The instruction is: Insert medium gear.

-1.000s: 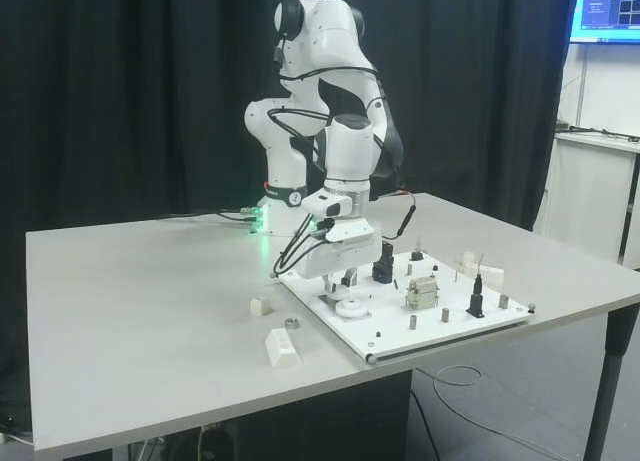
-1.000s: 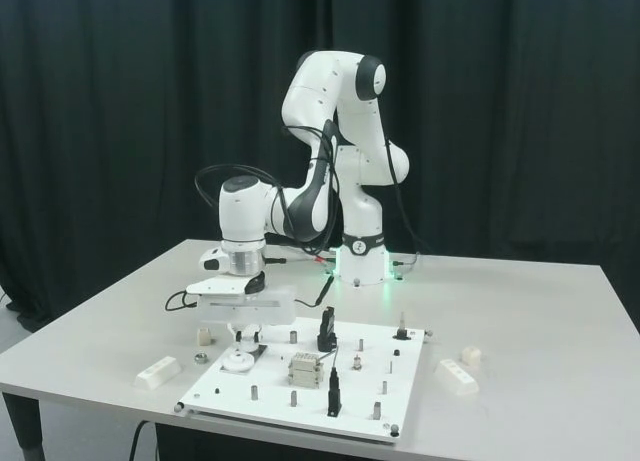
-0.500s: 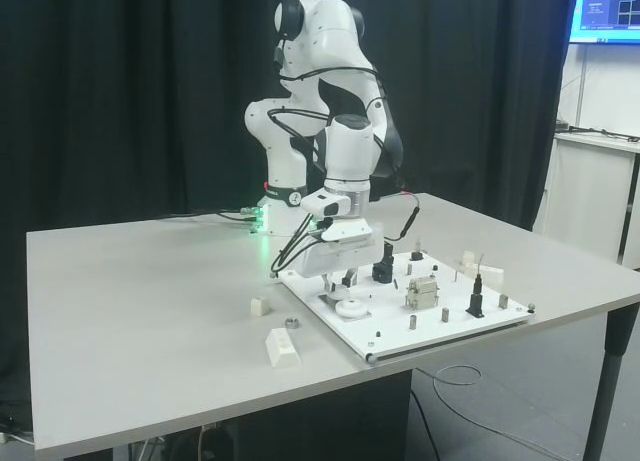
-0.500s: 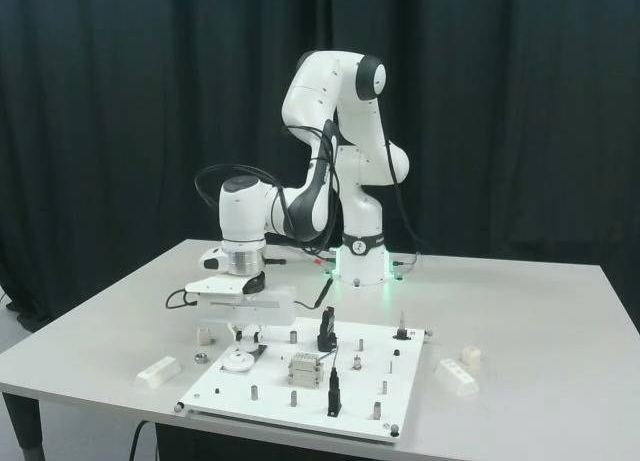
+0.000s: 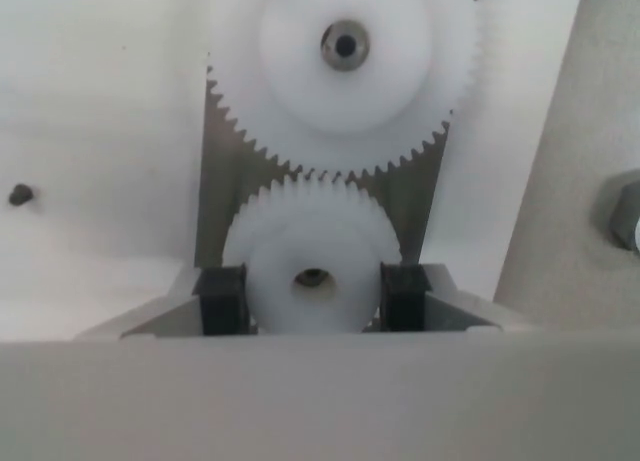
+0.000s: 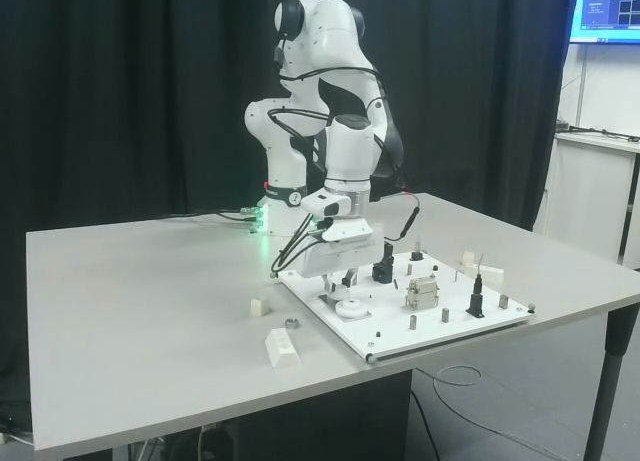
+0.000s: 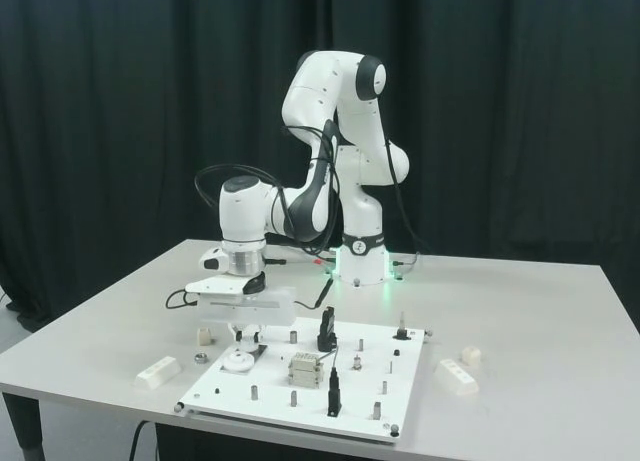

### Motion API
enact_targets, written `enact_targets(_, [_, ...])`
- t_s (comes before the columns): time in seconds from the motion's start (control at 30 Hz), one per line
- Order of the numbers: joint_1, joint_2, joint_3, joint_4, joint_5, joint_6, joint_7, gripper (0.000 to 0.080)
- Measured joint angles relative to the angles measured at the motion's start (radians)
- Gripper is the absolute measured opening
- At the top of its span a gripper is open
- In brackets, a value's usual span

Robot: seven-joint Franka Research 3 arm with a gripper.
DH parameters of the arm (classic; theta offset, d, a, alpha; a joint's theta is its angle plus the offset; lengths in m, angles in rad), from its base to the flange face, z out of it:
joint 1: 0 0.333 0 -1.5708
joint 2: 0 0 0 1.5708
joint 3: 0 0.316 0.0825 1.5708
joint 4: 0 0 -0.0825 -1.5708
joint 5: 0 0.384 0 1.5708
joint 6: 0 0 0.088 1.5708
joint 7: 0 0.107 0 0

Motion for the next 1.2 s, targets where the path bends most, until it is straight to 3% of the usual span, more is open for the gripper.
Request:
enact_targets(0.63, [0.002,0.010,0.000,0.022,-0.027,-0.031,-0.098,0.0281])
enact_targets(0.9, [0.004,0.020,-0.001,0.041,-0.045,-0.058,-0.202,0.0281])
enact_targets(1.2, [0.004,0.027,-0.002,0.056,-0.040,-0.081,-0.155,0.0281])
